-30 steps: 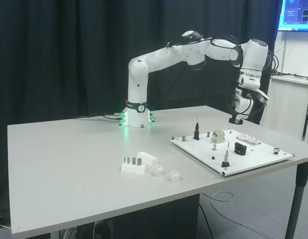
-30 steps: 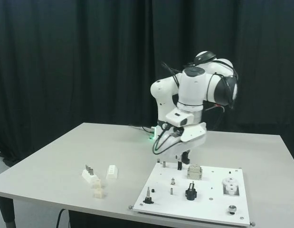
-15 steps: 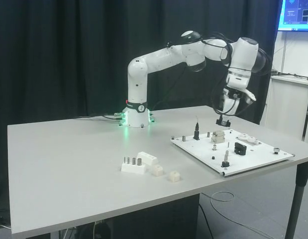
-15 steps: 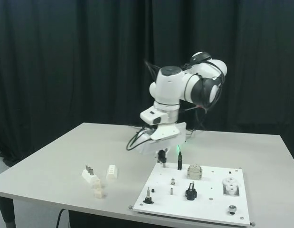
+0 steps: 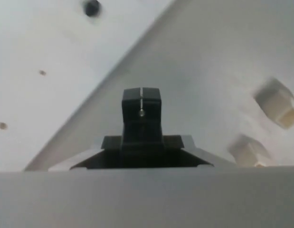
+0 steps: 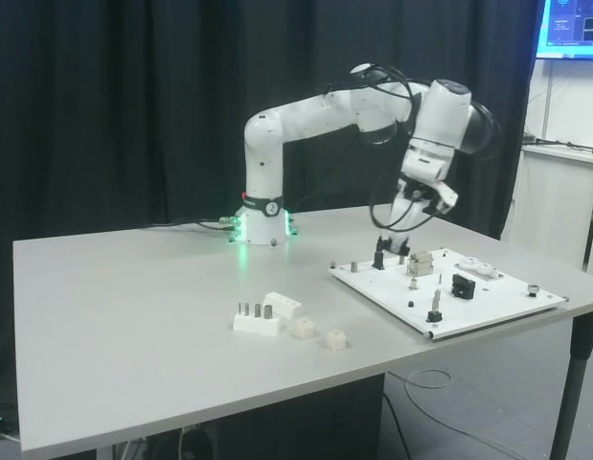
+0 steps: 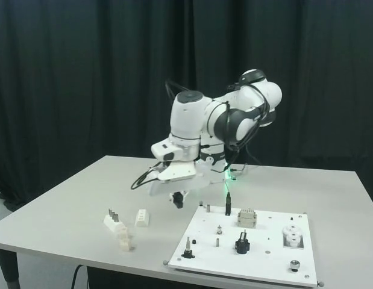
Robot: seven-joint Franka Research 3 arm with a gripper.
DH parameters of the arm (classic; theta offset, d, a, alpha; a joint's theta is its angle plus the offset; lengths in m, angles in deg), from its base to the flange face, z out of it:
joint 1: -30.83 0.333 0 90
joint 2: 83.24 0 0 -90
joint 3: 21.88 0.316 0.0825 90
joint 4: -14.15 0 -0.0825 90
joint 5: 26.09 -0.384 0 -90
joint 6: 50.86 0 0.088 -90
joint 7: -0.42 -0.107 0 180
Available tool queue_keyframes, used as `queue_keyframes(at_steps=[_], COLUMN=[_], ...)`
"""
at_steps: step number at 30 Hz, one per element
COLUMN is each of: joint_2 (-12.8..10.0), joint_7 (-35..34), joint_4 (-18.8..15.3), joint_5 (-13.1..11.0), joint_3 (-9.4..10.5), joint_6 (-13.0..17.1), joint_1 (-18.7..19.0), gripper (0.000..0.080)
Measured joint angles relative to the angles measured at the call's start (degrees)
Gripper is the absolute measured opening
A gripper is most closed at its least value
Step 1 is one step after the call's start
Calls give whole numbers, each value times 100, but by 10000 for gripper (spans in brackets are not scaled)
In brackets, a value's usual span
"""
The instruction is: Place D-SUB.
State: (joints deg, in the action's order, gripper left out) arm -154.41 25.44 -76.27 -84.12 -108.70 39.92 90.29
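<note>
Arm (image 7: 210,120) folded forward from its base, elbow high, wrist bent low with the camera end facing the table (image 7: 84,211). Gripper (image 7: 178,201) hangs above bare table, just off the edge of the white board (image 7: 264,253), between the board and the group of white blocks (image 7: 141,217); not touching either. Wrist view: the two black fingertips (image 5: 135,100) are pressed together, only a thin seam between them, no part seen in the seam. D-SUB: cannot pick it out with certainty in any view; nothing visibly carried. Board holds a grey connector block (image 7: 246,218), a black upright plug (image 7: 227,206), a black round part (image 7: 241,245), a white round part (image 7: 291,235) and several small pegs. On the table, one white holder (image 7: 114,221) carries grey upright pins; two small white blocks (image 5: 277,103) lie near it, apart from the board.
</note>
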Motion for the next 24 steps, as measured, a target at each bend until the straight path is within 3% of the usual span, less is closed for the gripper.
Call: queue_keyframes(at_steps=[6,13,24], joint_2=[-68,-111,-131], joint_7=[-22,-68,-863], joint_4=[-384,-899,-1381], joint_5=[-159,-541,-1094], joint_3=[3,4,4], joint_6=[241,473,560], joint_1=[-31,-67,-142], gripper=[153,153,153])
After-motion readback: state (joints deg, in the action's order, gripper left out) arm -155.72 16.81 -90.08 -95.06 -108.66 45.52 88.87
